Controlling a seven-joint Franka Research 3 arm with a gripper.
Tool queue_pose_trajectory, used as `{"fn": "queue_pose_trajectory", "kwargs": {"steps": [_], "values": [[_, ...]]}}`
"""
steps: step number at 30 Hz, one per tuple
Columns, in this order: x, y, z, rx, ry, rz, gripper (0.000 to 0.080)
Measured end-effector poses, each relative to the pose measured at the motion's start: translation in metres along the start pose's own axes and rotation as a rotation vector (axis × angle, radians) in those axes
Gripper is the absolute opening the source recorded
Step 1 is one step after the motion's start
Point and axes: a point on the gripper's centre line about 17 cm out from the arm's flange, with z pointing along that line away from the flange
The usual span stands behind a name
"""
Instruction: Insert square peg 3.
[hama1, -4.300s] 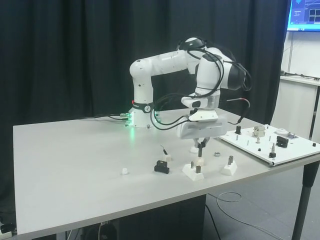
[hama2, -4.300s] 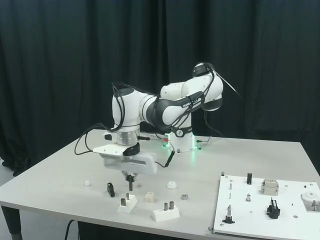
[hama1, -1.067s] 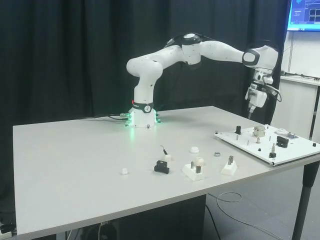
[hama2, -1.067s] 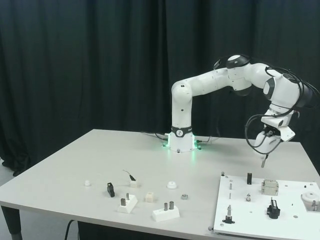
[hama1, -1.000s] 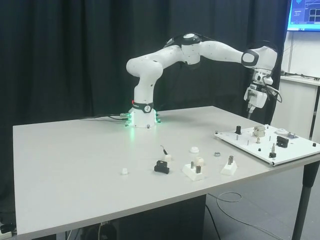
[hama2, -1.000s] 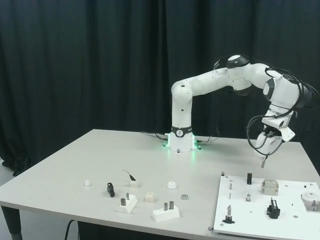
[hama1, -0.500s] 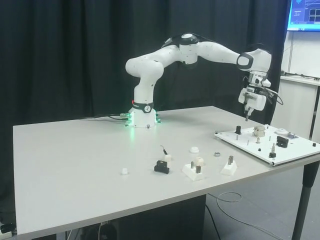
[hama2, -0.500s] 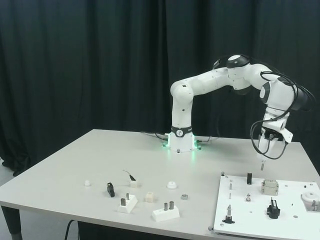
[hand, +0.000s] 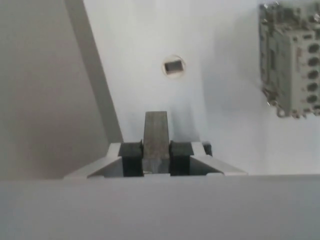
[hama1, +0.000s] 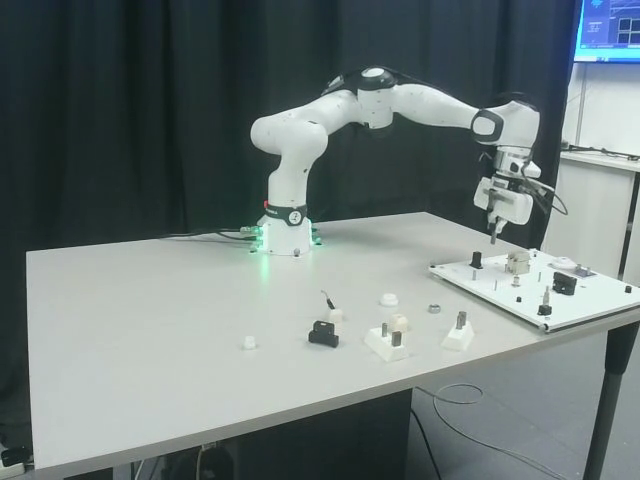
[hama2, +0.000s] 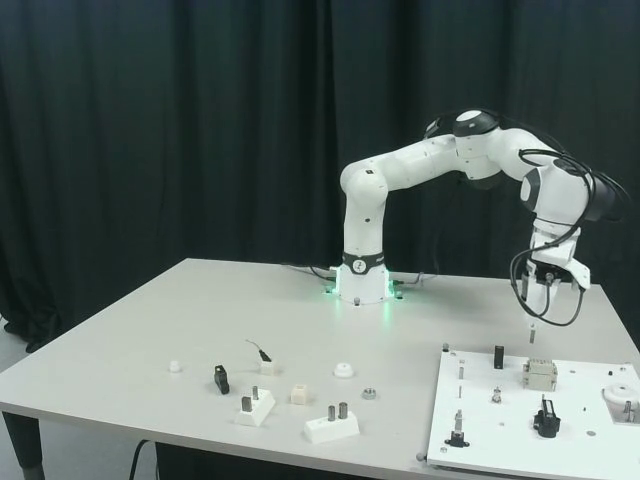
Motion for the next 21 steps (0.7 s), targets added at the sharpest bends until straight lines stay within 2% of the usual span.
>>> {"fn": "queue_pose_trajectory", "kwargs": {"steps": [7,21], "values": [[0.011,-0.009,0.010,-0.008,0.006,-0.023,0.0111],[0.023,-0.003,0.031,-0.063,0.026,-0.001,0.0111]]}}
